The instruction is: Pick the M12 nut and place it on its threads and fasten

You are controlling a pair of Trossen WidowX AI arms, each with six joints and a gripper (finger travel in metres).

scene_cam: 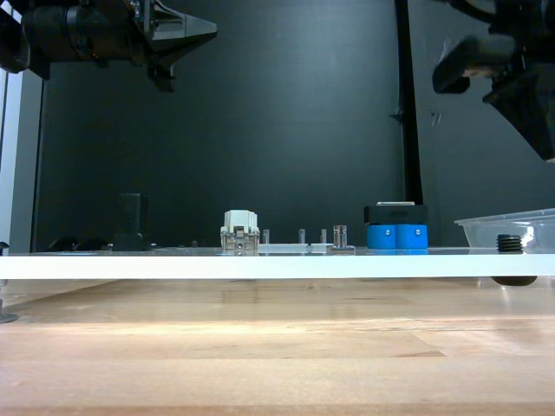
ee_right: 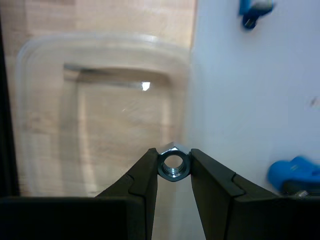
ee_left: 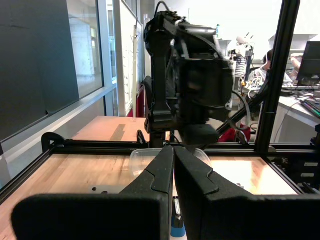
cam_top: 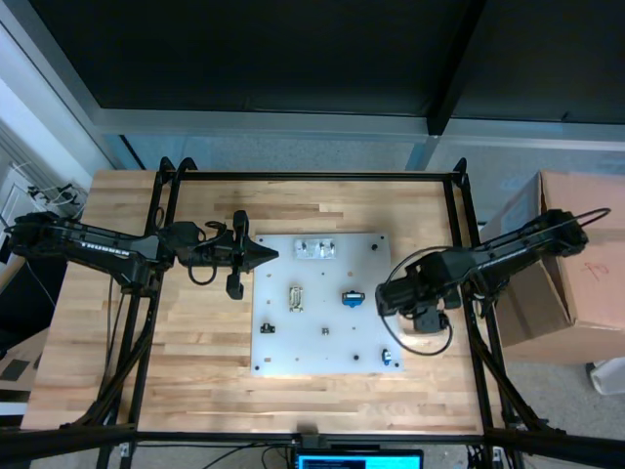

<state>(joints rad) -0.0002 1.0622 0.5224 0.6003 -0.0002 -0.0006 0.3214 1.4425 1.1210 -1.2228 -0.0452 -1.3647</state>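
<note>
The right claw (ee_right: 173, 156) pinches the silver nut (ee_right: 173, 166) over the clear tray (ee_right: 50, 115) rim just right of the white board (ee_right: 250, 100), clear of its bare black stud (scene_cam: 512, 243), while the left claw (ee_left: 173, 150), pressed together, hangs over the board's far left edge.

Matte black arms (cam_top: 88, 249), looped cables (cam_top: 202, 273); left gripper (ee_left: 173, 150) and right gripper (ee_right: 174, 162) taper to points.

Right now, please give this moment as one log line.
left gripper: shut, over board left edge | right gripper: shut on M12 nut, above clear tray | stud: bare
</note>
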